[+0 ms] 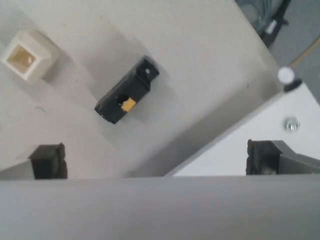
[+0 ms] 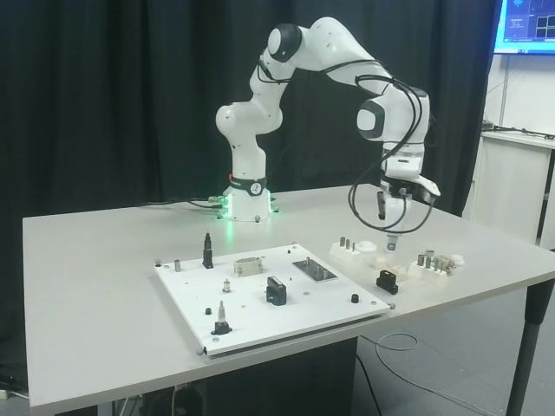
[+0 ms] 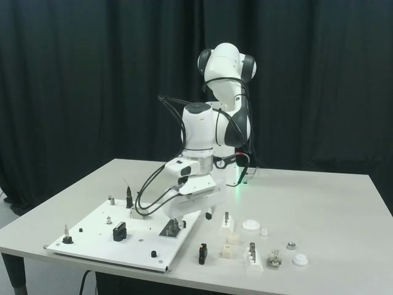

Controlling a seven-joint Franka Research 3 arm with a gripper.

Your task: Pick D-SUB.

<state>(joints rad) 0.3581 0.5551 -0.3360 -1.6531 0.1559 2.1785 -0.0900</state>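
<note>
One black D-SUB plug [image 1: 127, 92] lies flat on the grey table [image 2: 87, 260], just beside the near corner of the one white board [image 2: 269, 299]. One small white block [image 1: 27, 55] sits near the plug. Above them hangs the pincer [image 1: 150, 160], released, with its two black fingers [image 1: 48, 161] spread wide and holding nothing. Behind stands one white arm [image 2: 321, 52].
</note>
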